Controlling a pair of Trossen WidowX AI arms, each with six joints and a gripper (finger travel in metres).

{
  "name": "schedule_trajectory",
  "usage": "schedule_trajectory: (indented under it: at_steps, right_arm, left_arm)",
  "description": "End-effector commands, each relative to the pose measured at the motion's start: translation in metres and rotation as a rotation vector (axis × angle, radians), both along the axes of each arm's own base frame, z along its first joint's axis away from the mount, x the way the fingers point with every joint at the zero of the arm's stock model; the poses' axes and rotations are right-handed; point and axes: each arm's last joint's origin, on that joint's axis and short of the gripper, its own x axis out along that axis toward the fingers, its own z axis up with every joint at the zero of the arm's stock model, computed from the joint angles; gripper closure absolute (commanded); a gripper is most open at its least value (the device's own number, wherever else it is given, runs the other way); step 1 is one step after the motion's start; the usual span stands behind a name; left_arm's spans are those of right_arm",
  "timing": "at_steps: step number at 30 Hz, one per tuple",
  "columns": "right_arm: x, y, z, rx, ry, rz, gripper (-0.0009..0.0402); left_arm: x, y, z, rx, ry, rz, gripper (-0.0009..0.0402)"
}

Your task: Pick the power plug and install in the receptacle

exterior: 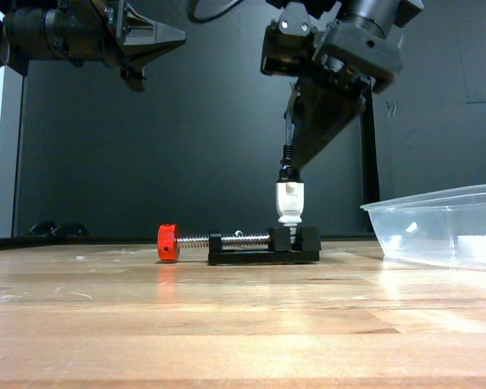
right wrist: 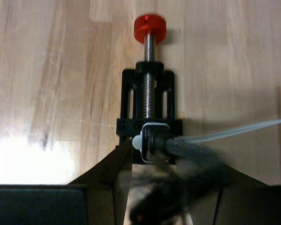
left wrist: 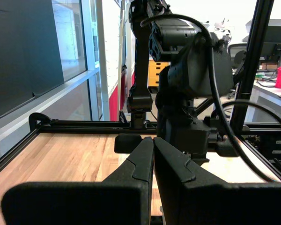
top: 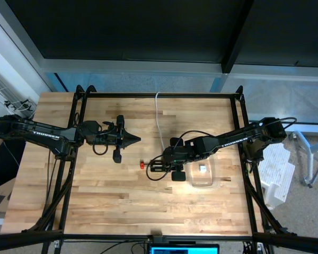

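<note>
Nearest the table's front edge, right of centre: clear rounded plastic tray (top: 201, 185), holding one tiny white cube (top: 202, 169). Just left of the tray: small black vise (exterior: 263, 247), its orange-red knob (exterior: 168, 243) pointing left, framing the white square receptacle (exterior: 289, 203), which stood upright. Directly atop the receptacle, touching it: tiny black power plug (exterior: 287, 173). Right gripper (exterior: 296, 164) pointed downward, jaws clamped on the plug's upper end. Further back, leftward: left gripper (top: 135, 139), raised well above the wood, jaws pressed together. Beyond: long white cable (top: 159, 114), running toward the far edge.
</note>
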Motion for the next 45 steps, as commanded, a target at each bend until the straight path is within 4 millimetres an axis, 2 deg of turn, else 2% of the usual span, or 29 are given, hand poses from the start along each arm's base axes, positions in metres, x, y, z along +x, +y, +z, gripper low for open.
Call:
schedule_trajectory:
  at_steps: [1, 7, 12, 17, 20, 23, 28, 38, 45]
  right_arm:
    - [-0.003, 0.0, 0.012, 0.005, -0.034, -0.003, 0.0257]
    - [-0.017, -0.003, 0.029, 0.003, -0.029, -0.003, 0.0245]
    - [-0.024, -0.004, 0.034, 0.002, -0.02, -0.001, 0.0242]
    - [-0.028, -0.004, 0.036, 0.0, -0.029, 0.002, 0.0248]
    - [-0.036, -0.007, 0.044, -0.001, -0.075, -0.001, 0.0268]
    - [-0.05, -0.014, 0.058, 0.012, -0.17, -0.011, 0.0306]
    - [-0.076, -0.028, 0.073, 0.021, -0.345, -0.03, 0.0393]
    - [-0.113, -0.05, 0.086, 0.031, -0.735, -0.029, 0.0393]
    - [-0.129, -0.059, 0.07, 0.04, -0.951, -0.037, 0.0393]
  left_arm:
    - [0.0, 0.0, 0.0, 0.0, 0.0, 0.0, 0.0393]
    - [0.0, 0.0, 0.0, 0.0, 0.0, 0.0, 0.0393]
    - [0.0, 0.0, 0.0, 0.0, 0.0, 0.0, 0.0393]
    - [0.0, 0.0, 0.0, 0.0, 0.0, 0.0, 0.0393]
    - [0.0, 0.0, 0.0, 0.0, 0.0, 0.0, 0.0393]
    - [0.0, 0.0, 0.0, 0.0, 0.0, 0.0, 0.0393]
    - [0.0, 0.0, 0.0, 0.0, 0.0, 0.0, 0.0393]
    - [0.0, 0.0, 0.0, 0.0, 0.0, 0.0, 0.0393]
    - [0.0, 0.0, 0.0, 0.0, 0.0, 0.0, 0.0393]
